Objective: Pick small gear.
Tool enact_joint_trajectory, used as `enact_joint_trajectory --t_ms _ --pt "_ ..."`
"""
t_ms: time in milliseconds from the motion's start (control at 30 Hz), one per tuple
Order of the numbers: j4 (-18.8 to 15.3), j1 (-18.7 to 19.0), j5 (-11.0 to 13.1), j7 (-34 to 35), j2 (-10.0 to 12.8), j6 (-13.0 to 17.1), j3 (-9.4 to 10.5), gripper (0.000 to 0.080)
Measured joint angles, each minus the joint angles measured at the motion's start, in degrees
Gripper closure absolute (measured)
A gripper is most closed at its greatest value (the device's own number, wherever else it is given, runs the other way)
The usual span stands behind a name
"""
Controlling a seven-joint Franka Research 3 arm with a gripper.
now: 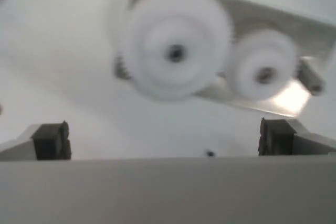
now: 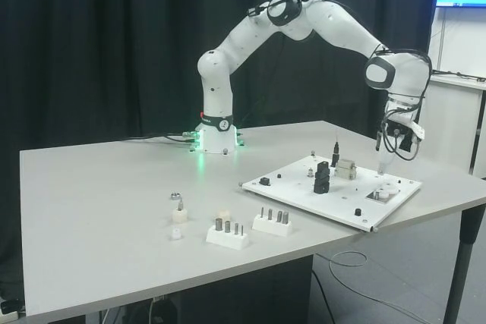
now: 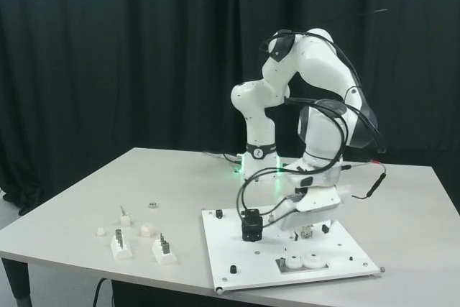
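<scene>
In the wrist view a small white gear (image 1: 264, 66) sits beside a large white gear (image 1: 176, 43), teeth close together, both on pins in a grey metal plate (image 1: 247, 11). My gripper (image 1: 164, 139) is open, its black fingertips (image 1: 51, 141) wide apart with nothing between them. It hangs above the gears and touches neither. From the first room view the gripper (image 2: 382, 155) hovers over the gear pair (image 2: 386, 191) near the corner of the white board (image 2: 304, 195). In the second room view the gears (image 3: 302, 261) lie at the board's front edge below the hand.
On the board stand a black block (image 2: 322, 176), a small grey fixture (image 2: 346, 168) and black knobs (image 2: 265, 181). Two white peg holders (image 2: 228, 231) (image 2: 272, 221) and small loose parts (image 2: 178, 206) rest on the grey table (image 2: 91, 202) left of the board.
</scene>
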Motion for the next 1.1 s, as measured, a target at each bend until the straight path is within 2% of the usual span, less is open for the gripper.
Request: enact_joint_trajectory --t_ms 467,800,1100 --pt "1.56 -4.91 -2.17 1.73 0.00 3.21 -2.47 0.0003" --pt "3.86 -12.51 -5.51 1.05 0.00 4.27 -2.57 0.0003" --pt "6.07 -20.37 -7.25 -7.46 -0.01 4.32 -1.66 0.0003"
